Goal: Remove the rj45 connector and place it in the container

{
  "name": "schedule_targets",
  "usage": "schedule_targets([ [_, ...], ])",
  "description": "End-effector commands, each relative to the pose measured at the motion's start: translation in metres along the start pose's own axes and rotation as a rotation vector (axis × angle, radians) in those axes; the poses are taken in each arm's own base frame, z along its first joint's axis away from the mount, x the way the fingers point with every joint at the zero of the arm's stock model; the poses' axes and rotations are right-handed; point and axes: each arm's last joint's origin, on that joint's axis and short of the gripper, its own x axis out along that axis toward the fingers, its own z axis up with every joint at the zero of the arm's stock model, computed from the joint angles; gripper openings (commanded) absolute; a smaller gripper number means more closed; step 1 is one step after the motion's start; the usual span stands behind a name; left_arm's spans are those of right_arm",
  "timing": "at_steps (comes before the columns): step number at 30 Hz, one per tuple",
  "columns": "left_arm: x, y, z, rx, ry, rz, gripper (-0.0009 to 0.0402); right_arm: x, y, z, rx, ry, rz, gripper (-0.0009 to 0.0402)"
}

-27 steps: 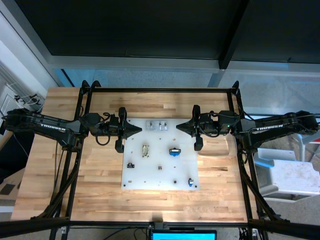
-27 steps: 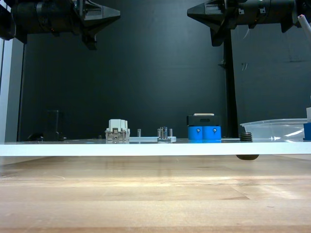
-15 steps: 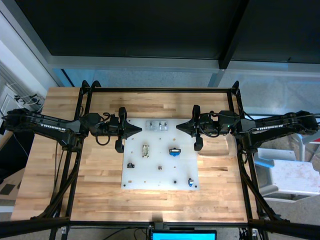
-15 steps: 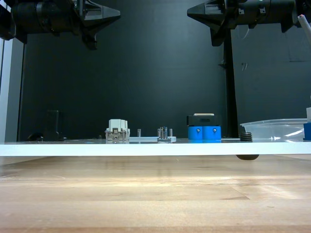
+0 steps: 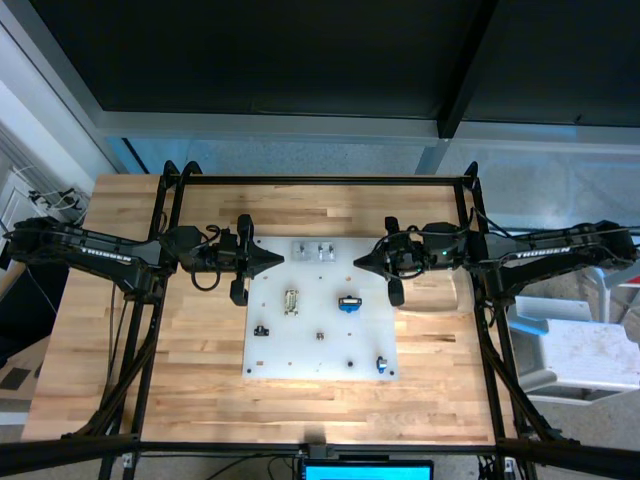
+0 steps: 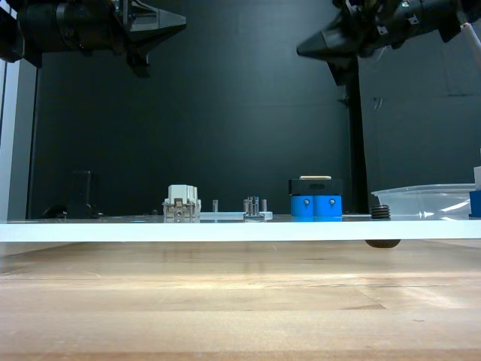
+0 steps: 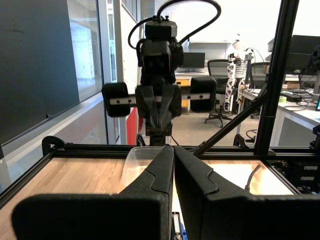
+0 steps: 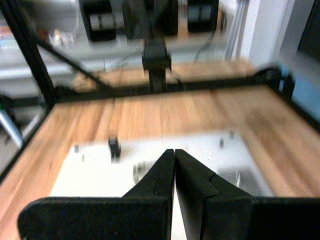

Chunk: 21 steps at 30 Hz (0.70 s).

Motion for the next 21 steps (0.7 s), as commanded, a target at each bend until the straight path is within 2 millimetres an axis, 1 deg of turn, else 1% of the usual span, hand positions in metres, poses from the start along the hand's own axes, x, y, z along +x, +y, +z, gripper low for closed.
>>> schedule_targets([
  [1,0.0,0.0,0.0,0.0,0.001,0.0,0.0,-0.003,0.002,-0.003,0.018,0.113,-0.034,0.0],
  [4,0.0,0.0,0.0,0.0,0.0,0.0,0.0,-0.007,0.003,-0.005,0.017,0.219,-0.058,0.0],
  [10,0.0,0.0,0.0,0.0,0.0,0.0,0.0,-0.013,0.007,-0.012,0.004,0.361,-0.057,0.0],
  [16,0.0,0.0,0.0,0.0,0.001,0.0,0.0,-0.019,0.013,-0.015,-0.031,0.45,-0.088,0.0],
  [21,0.0,0.0,0.0,0.0,0.0,0.0,0.0,-0.025,0.018,-0.012,-0.032,0.503,-0.078,0.0],
])
